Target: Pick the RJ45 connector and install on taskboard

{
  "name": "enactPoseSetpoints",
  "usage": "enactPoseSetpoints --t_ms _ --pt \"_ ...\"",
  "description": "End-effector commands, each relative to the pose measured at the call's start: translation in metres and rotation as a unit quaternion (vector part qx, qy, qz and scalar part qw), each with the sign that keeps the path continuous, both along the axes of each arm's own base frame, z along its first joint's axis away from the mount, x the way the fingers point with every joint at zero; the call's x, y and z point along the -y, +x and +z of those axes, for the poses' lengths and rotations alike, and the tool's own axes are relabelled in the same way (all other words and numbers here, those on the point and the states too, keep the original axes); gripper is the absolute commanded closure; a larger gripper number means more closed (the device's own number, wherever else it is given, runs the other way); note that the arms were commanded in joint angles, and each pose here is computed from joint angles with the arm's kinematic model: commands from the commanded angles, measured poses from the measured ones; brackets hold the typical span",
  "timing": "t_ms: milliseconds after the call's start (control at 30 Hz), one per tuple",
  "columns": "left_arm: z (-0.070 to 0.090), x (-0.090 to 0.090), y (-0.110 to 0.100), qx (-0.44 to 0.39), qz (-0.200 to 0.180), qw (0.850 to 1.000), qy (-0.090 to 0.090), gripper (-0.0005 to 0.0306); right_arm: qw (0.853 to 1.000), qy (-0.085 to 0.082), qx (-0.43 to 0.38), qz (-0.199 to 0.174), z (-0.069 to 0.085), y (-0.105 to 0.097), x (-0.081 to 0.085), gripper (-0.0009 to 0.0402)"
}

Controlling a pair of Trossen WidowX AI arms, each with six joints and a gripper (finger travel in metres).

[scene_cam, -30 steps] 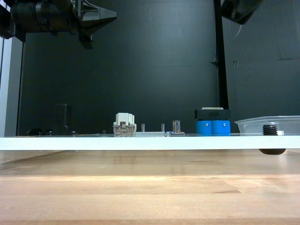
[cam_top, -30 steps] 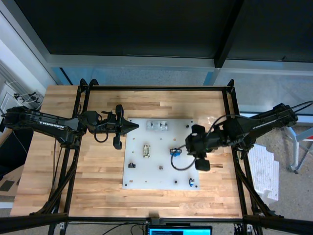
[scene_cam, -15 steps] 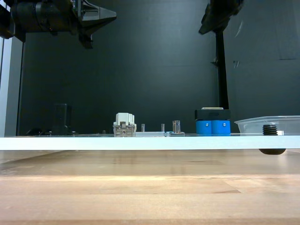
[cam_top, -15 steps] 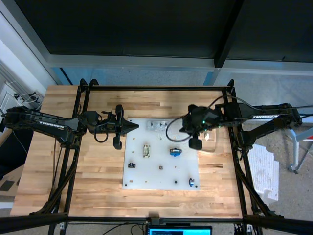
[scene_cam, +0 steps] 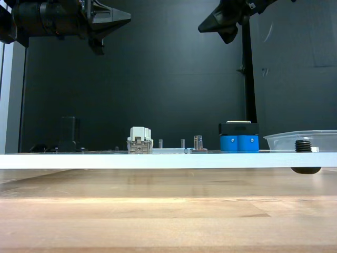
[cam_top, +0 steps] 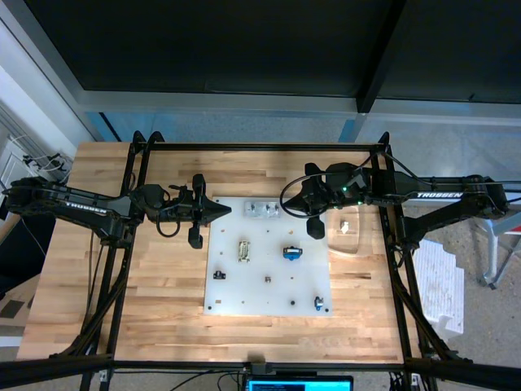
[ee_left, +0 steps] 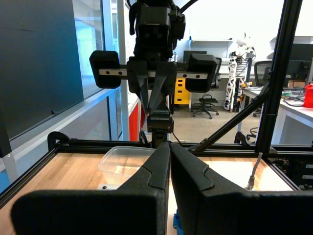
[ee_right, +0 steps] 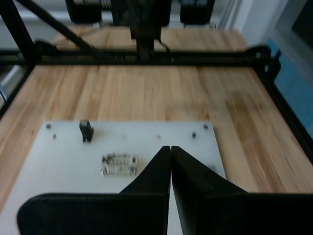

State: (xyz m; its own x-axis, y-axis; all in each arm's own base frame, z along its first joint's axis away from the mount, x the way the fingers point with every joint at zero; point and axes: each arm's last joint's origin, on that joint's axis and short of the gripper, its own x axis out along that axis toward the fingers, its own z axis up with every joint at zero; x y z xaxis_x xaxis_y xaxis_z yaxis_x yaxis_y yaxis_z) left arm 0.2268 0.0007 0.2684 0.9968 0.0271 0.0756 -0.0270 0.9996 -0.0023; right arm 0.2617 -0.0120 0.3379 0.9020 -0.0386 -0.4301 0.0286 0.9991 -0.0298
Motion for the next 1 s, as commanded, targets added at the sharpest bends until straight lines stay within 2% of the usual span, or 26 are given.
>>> enactPoseSetpoints --t_ms 33,133,233,433,833,1000 --pt "0.0 0.0 0.0 0.0 0.0 1.0 0.0 0.03 0.999 0.0 0.035 -0.001 -0.006 0.002 0.0 0.0393" --pt "0.0 0.0 0.0 0.0 0.0 1.0 0.0 0.03 0.998 -0.001 0.068 -0.002 -0.011 0.003 0.0 0.0393" --pt "0.0 0.0 0.0 0.0 0.0 1.0 0.0 0.03 0.996 0.01 0.091 -0.004 -0.015 0.004 0.0 0.0393" --pt "0.0 0.0 0.0 0.0 0.0 1.0 0.0 0.03 0.99 0.021 0.143 0.005 -0.021 0.006 0.0 0.0393" --pt "0.0 0.0 0.0 0.0 0.0 1.0 0.0 0.03 0.979 0.017 0.201 0.002 -0.031 0.003 0.002 0.0393" --pt "0.0 0.0 0.0 0.0 0.0 1.0 0.0 0.03 0.973 0.031 0.231 -0.007 -0.037 0.0 0.002 0.0393"
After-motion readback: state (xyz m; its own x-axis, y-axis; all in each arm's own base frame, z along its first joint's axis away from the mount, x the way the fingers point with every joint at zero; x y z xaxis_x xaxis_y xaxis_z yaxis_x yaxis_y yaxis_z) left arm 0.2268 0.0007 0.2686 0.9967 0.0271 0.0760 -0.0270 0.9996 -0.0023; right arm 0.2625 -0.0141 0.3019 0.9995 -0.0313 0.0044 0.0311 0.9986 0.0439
